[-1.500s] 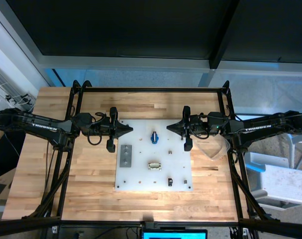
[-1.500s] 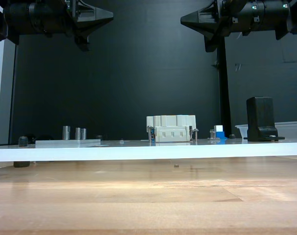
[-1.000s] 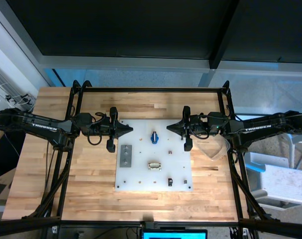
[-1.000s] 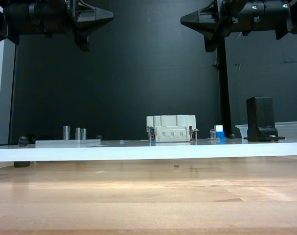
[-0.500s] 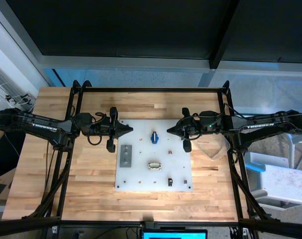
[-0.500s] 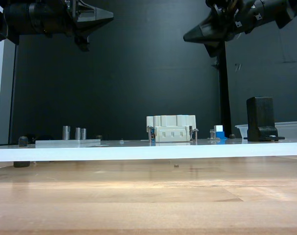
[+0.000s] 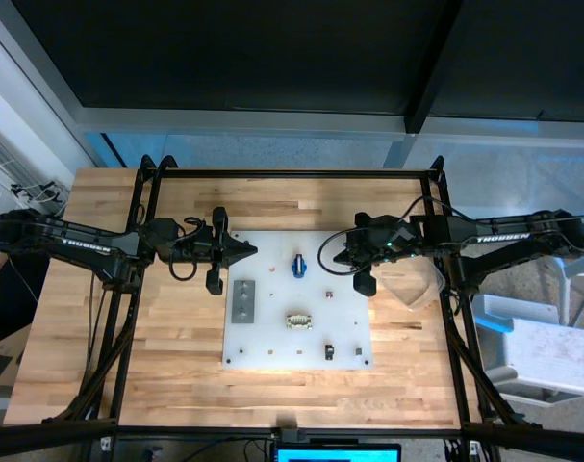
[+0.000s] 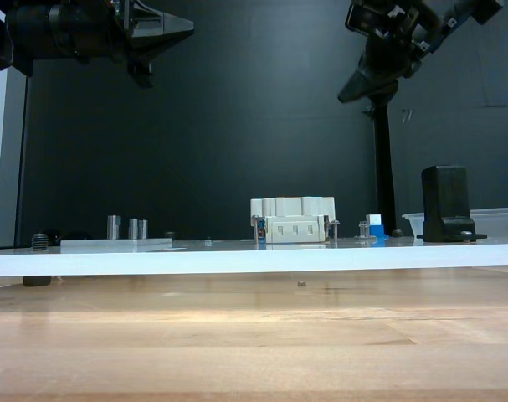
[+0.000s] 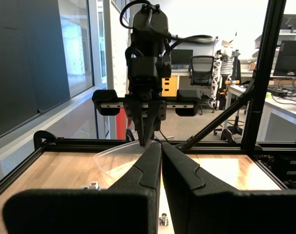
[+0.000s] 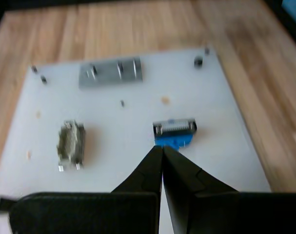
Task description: Pick the 16mm bar from the taskboard and place it in the container
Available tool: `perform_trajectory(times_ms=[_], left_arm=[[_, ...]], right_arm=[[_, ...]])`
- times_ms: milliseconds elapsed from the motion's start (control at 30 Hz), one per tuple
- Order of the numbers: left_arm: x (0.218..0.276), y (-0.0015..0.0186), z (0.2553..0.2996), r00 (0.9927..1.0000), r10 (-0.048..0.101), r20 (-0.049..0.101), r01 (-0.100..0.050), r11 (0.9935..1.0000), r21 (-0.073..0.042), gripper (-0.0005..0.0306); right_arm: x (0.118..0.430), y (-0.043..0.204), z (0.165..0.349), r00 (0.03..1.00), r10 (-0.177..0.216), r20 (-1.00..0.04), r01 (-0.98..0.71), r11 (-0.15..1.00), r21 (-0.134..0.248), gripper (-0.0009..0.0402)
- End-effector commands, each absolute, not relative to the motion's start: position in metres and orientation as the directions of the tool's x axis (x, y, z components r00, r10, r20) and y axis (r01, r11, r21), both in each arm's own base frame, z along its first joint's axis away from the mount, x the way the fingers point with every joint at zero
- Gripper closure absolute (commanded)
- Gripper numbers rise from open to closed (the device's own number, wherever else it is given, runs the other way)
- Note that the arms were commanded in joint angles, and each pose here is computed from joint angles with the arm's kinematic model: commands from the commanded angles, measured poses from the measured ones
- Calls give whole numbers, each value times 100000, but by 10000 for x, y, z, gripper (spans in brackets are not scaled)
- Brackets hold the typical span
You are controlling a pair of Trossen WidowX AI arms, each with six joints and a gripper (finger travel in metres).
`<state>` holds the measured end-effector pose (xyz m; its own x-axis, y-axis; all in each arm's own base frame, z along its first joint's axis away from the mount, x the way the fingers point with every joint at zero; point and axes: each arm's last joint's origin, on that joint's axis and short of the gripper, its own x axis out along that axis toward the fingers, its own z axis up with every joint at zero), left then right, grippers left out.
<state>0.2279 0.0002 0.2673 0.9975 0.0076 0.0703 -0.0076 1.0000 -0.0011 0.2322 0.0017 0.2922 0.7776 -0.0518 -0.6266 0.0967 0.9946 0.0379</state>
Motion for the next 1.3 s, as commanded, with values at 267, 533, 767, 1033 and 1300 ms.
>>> perform_trajectory(times_ms=[267,533,767,1033,1300], left_arm=[[2279,2,2672,99752,763,6994,-760,99997,-74,300],[2279,3,2672,99752,801,6994,-798,99997,-74,300],[2279,3,2673,99749,801,7032,-798,99997,-74,300],[2279,3,2672,99752,801,6994,-798,99997,-74,300],[2279,2,2672,99752,763,6994,-760,99997,-74,300]], right_arm=[[2365,65,2938,58913,-4157,-80697,10610,99401,2625,393],[2383,205,2956,47330,-1718,-88073,7451,99701,2059,393],[2371,346,2958,37244,-470,-92804,6021,99800,1911,393],[2348,519,2966,33844,1465,-94087,5470,99788,3521,393],[2269,740,2960,32078,3545,-94649,4946,99731,5411,393]])
